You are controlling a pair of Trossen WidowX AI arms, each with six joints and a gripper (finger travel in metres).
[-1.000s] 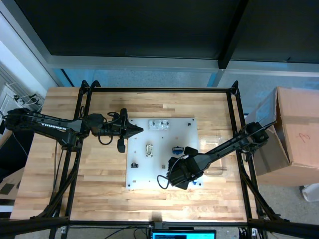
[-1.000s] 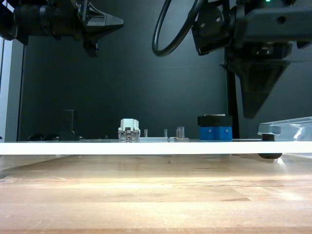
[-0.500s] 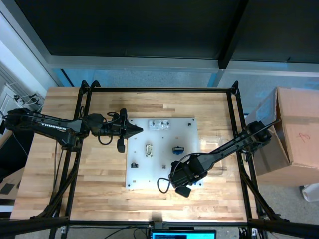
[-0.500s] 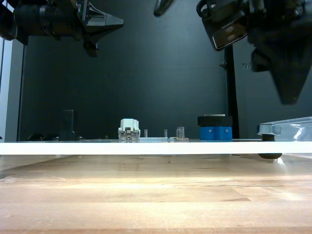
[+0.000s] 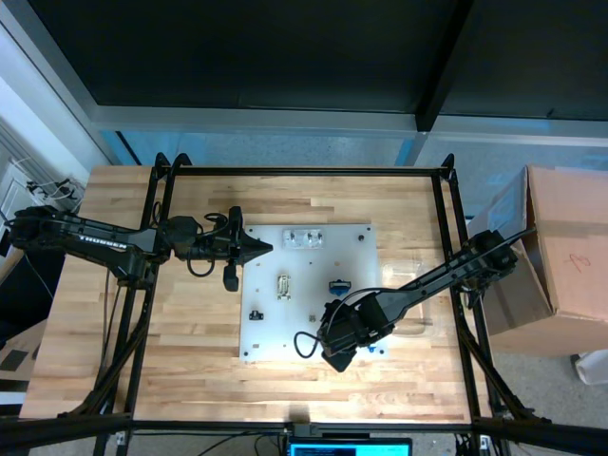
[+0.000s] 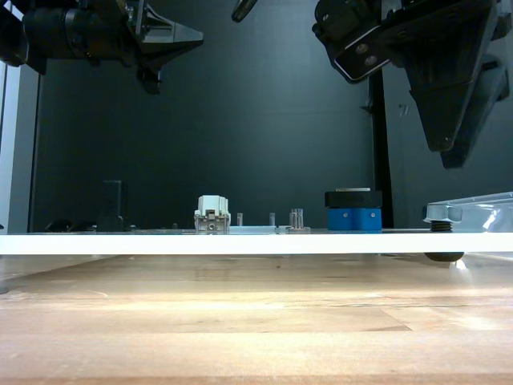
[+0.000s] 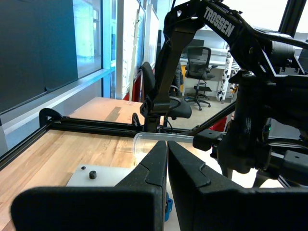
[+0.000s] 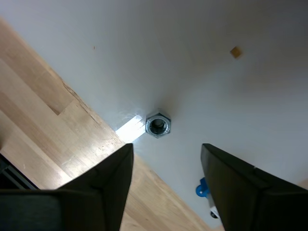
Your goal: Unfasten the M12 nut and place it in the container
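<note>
The small silver M12 nut (image 8: 158,126) sits on its stud, high on the black ribs (image 6: 443,227), at the near right edge of the white board (image 5: 285,328). The nut (image 6: 443,212) is held by nothing. My right gripper (image 8: 167,147) hangs open straight above it, well clear, and this gripper (image 6: 449,156) points down. From above, the right gripper (image 5: 364,334) hides the nut. The clear container (image 5: 418,275) lies right of the board, and I see no nut in it. My left gripper (image 5: 261,249) hovers shut over the board's far left edge, holding nothing.
A blue block with a black cap (image 6: 353,210) and a white connector (image 6: 212,216) stand mid-board. A black frame rail (image 5: 304,172) rings the table. A cardboard box (image 5: 560,256) stands off the table's right side.
The right gripper has turned about its wrist and shifted sideways above the nut, staying open. The nut has stayed on its stud. The left arm has not moved.
</note>
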